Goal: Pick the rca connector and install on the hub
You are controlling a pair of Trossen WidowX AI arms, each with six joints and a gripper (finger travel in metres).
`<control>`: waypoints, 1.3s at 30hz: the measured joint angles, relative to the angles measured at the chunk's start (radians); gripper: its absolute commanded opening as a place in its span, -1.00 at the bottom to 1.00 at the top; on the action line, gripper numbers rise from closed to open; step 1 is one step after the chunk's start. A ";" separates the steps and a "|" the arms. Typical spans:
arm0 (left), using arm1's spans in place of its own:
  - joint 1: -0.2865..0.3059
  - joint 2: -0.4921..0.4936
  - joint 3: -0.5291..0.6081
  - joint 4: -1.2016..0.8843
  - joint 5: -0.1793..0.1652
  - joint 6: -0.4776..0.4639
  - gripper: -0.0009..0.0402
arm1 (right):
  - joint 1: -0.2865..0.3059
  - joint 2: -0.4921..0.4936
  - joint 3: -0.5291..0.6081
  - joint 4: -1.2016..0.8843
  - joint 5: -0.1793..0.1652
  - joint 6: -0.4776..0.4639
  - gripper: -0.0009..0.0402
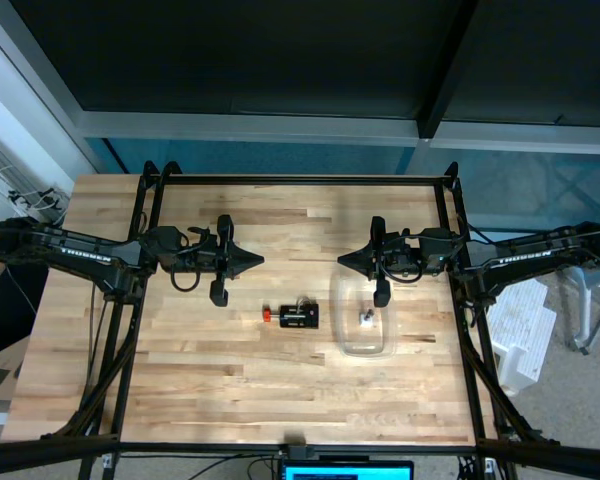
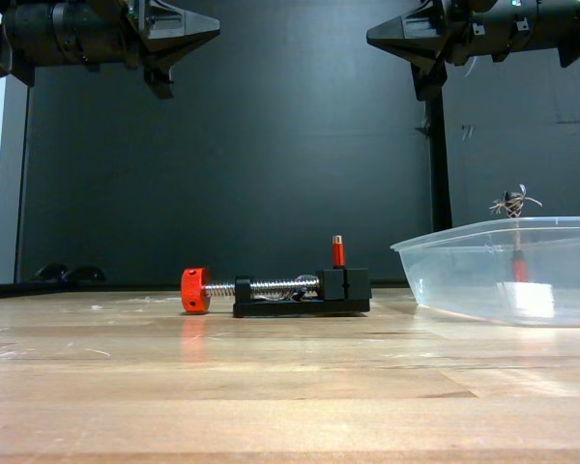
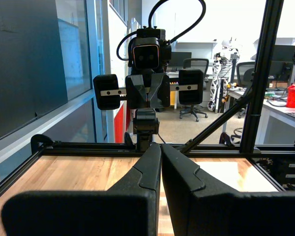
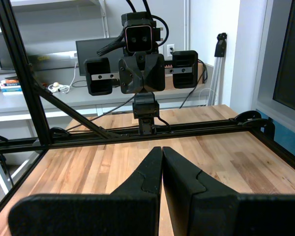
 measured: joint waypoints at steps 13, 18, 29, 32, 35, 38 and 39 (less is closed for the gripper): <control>0.000 0.000 0.000 0.000 0.000 0.000 -0.96 | 0.000 0.000 0.000 0.000 -0.003 0.001 -0.96; 0.000 0.000 0.000 0.000 0.000 0.000 -0.96 | 0.000 0.000 0.000 0.000 -0.008 0.001 -0.96; 0.000 0.000 0.000 0.000 0.000 0.000 -0.96 | 0.001 -0.002 0.002 -0.009 -0.060 0.026 -0.96; 0.000 0.000 0.000 0.000 0.000 0.000 -0.96 | 0.002 -0.002 0.024 -0.094 -0.061 0.032 -0.96; 0.000 0.000 0.000 0.000 0.000 0.000 -0.96 | 0.003 -0.002 0.061 -0.193 -0.052 0.031 -0.96; 0.000 0.000 0.000 0.000 0.000 0.000 -0.96 | 0.005 -0.001 0.092 -0.261 -0.052 0.030 -0.96; 0.000 0.000 0.000 0.000 0.000 0.000 -0.96 | 0.006 -0.001 0.103 -0.286 -0.052 0.030 -0.96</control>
